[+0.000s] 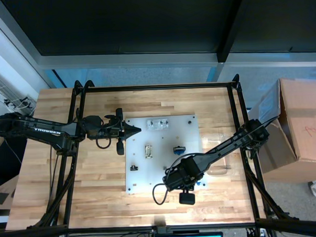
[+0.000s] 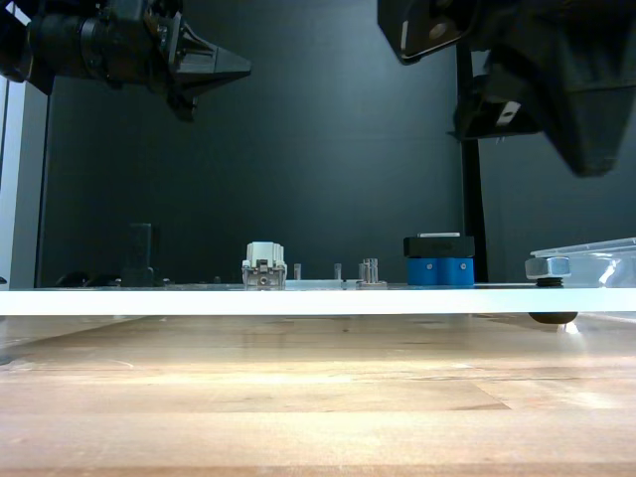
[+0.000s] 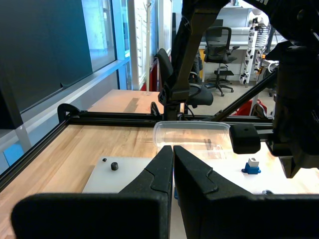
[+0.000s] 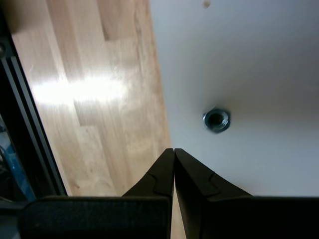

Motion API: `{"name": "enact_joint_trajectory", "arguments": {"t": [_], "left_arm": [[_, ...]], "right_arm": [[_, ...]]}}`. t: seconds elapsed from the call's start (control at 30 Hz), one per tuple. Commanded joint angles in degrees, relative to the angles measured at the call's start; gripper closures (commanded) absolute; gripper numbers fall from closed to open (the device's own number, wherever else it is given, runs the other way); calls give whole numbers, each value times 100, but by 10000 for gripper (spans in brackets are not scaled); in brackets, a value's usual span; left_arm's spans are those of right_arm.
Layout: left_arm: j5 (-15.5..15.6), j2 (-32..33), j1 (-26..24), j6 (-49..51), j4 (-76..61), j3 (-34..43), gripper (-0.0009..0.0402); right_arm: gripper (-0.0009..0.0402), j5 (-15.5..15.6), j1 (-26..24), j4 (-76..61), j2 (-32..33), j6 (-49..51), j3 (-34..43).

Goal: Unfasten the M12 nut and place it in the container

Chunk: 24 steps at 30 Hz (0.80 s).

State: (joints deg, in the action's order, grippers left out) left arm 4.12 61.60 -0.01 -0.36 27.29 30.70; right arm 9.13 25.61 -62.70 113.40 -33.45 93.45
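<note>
Right wrist view: small silver hex nut (image 4: 216,120) on its black ribbed stud (image 2: 548,283). Our right gripper (image 4: 174,149) hangs above, left gripper (image 3: 173,147) parks clear over white board's (image 1: 139,177) left edge; both clenched empty.

White lettering on the left arm (image 1: 46,132) reads TROSSEN

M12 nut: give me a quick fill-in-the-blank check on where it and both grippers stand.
The M12 nut sits on its black ____. The right gripper, high over the board near the nut, is ____ and holds nothing. The left gripper, shut, hangs over the white ____. Missing: stud; shut; board.
</note>
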Motion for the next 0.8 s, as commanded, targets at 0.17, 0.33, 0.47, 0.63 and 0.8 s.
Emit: {"name": "enact_joint_trajectory", "arguments": {"t": [0.17,0.33,0.47,0.63,0.8], "left_arm": [[-2,0,0,0,0,0,393],[-2,0,0,0,2,0,393],[-2,0,0,0,2,0,393],[-2,0,0,0,2,2,393],[-2,0,0,0,2,2,393]], "right_arm": [[393,2,9,197,92,284,-354],[393,4,15,400,146,332,-544],[393,2,15,568,146,332,-680],[393,-9,13,603,146,332,-728],[393,-140,9,619,142,433,-728]]}}
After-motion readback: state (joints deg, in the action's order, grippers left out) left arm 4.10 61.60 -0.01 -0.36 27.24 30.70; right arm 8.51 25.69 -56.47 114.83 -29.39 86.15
